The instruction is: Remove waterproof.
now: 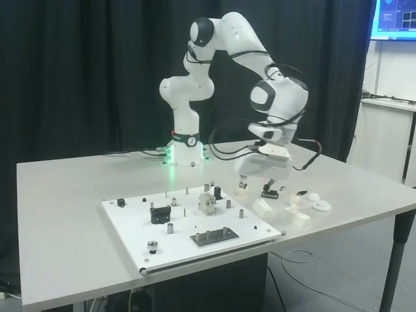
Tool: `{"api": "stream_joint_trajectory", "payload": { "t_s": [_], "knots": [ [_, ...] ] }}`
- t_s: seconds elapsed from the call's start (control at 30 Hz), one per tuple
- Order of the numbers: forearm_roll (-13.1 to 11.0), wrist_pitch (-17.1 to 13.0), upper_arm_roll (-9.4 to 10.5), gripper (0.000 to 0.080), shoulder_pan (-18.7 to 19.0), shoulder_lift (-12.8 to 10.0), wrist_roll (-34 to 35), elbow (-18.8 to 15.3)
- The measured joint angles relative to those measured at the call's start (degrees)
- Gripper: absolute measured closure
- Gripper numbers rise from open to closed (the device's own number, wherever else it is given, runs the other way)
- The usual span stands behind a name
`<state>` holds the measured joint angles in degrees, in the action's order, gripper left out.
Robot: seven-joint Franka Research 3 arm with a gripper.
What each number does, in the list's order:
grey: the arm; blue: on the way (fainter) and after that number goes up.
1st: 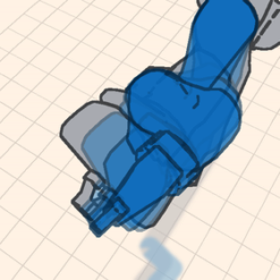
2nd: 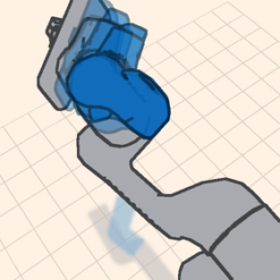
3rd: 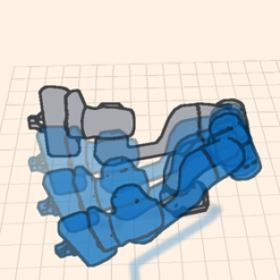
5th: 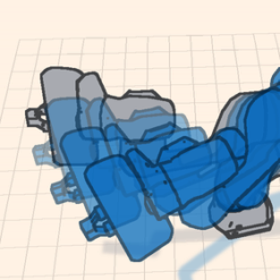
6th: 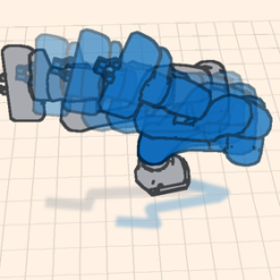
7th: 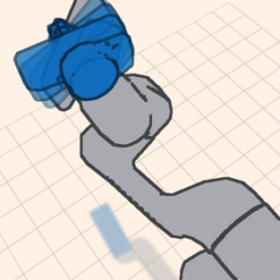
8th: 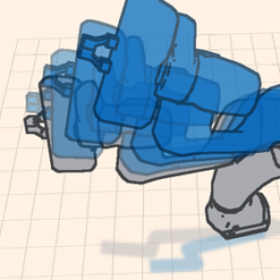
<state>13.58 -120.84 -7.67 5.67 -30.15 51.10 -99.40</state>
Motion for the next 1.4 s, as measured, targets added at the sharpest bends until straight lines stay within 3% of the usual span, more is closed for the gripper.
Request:
{"api": "stream_joint_trajectory", "payload": {
  "t_s": [0.4, 0.57, 0.73, 1.13, 1.4],
  "knots": [
    [-0.7, -1.5, -0.04, 0.0003, -6.5, 1.2, -8.0, -1.4],
    [-2.5, -2.8, -0.31, 0.0003, -9.1, 1.3, -11.8, -1.7],
    [-5.7, -4.0, -1.16, 0.0003, -11.1, 1.4, -16.7, -2.4],
    [-15.8, -6.4, -5.59, 0.0003, -11.6, 1.4, -24.9, -4.8],
    [-21.2, -9.0, -6.29, 0.0003, -11.6, 2.0, -28.0, -8.0]
  ]
}}
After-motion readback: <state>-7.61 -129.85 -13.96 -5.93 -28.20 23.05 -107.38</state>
